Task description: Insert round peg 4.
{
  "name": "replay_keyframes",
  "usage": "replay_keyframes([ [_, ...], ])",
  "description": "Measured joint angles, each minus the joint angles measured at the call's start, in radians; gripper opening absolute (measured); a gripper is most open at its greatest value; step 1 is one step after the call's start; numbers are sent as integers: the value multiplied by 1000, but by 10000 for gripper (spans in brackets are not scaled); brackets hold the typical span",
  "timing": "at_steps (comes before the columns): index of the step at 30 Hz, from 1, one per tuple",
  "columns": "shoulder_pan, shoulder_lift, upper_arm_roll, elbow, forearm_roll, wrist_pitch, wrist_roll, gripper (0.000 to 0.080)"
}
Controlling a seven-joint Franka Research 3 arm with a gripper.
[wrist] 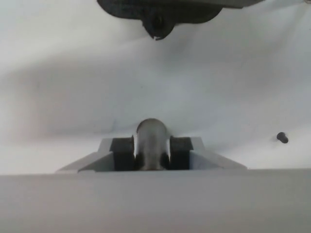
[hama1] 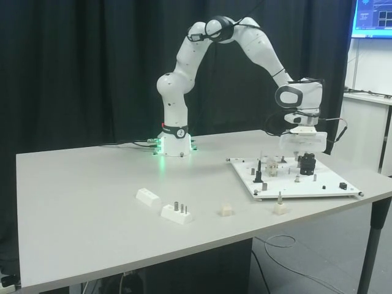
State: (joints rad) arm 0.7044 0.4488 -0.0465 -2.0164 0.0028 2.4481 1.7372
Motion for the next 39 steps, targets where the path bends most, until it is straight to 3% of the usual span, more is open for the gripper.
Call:
replay_keyframes([
  [28,3,10,-7,2,-7,21,-1,152],
  [35,7,-13,-5,2,-7,-9,-34,152],
  [36,7,-19,-5,1,-7,-16,-45,649],
  [39,7,-37,-6,1,-7,-41,-57,649],
])
